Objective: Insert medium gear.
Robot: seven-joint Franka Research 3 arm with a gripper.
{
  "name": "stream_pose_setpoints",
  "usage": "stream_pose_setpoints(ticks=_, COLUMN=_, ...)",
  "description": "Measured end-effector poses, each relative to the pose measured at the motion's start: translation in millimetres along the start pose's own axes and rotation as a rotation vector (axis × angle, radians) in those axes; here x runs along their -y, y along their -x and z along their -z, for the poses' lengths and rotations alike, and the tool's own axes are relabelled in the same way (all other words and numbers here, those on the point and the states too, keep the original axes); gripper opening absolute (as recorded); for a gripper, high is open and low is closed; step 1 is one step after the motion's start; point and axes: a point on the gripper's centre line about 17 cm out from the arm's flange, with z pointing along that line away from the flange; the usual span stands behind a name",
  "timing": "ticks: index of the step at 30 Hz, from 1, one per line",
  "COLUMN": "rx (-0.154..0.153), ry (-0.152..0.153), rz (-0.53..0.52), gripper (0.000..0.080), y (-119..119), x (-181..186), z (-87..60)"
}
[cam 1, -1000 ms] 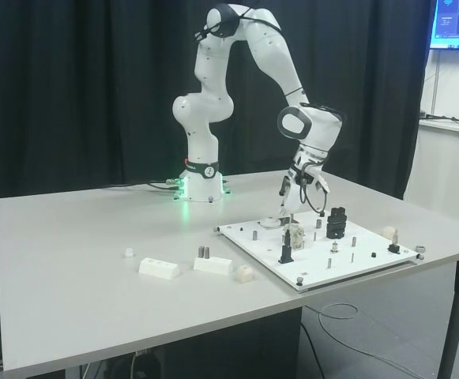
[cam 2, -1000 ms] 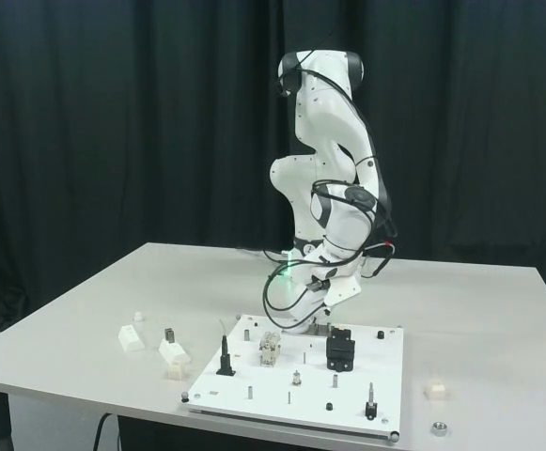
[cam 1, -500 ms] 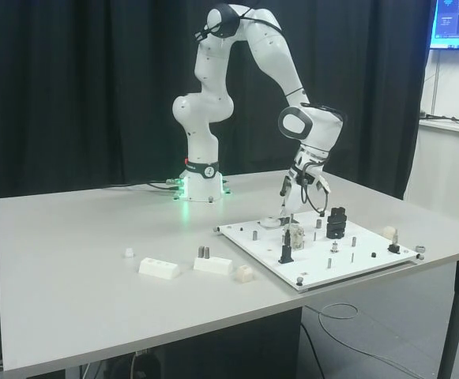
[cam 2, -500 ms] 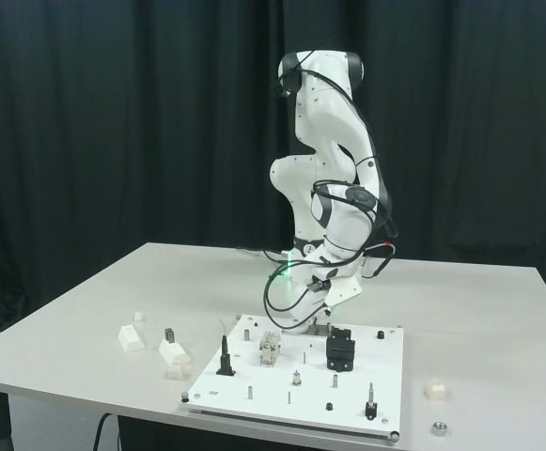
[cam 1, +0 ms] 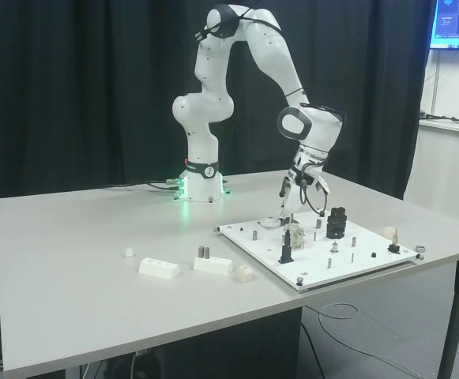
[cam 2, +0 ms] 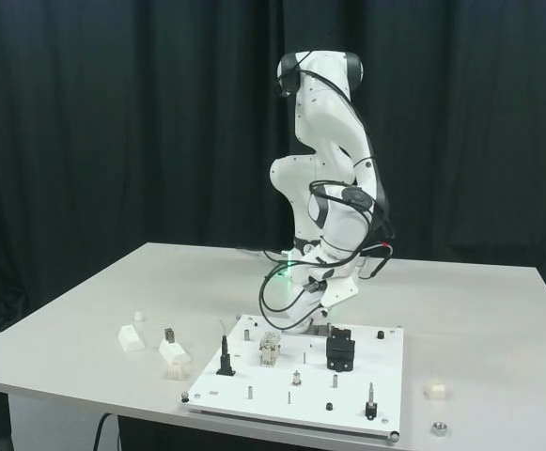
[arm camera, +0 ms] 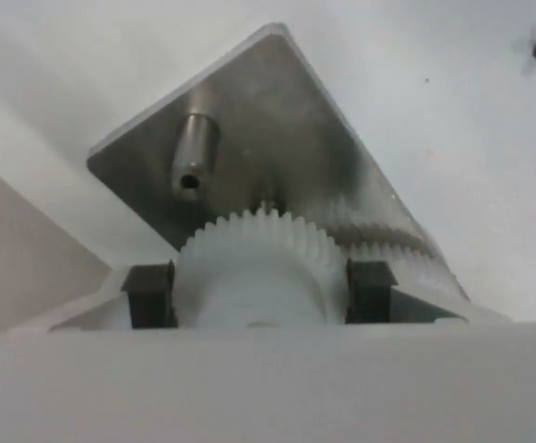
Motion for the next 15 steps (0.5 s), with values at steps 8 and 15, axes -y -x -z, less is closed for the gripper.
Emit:
stream_pose_setpoints(ticks=8, rx=-0.005, ry=0.001, rz=0.006, gripper=0.0397, y=-1.6, x=-5.6, z=0.6)
stream_pose_setpoints(ticks=15, rx=-0.009, ry=0.004, rz=0.012, gripper=0.0397, y=-4.0, x=-7.6, z=1.5)
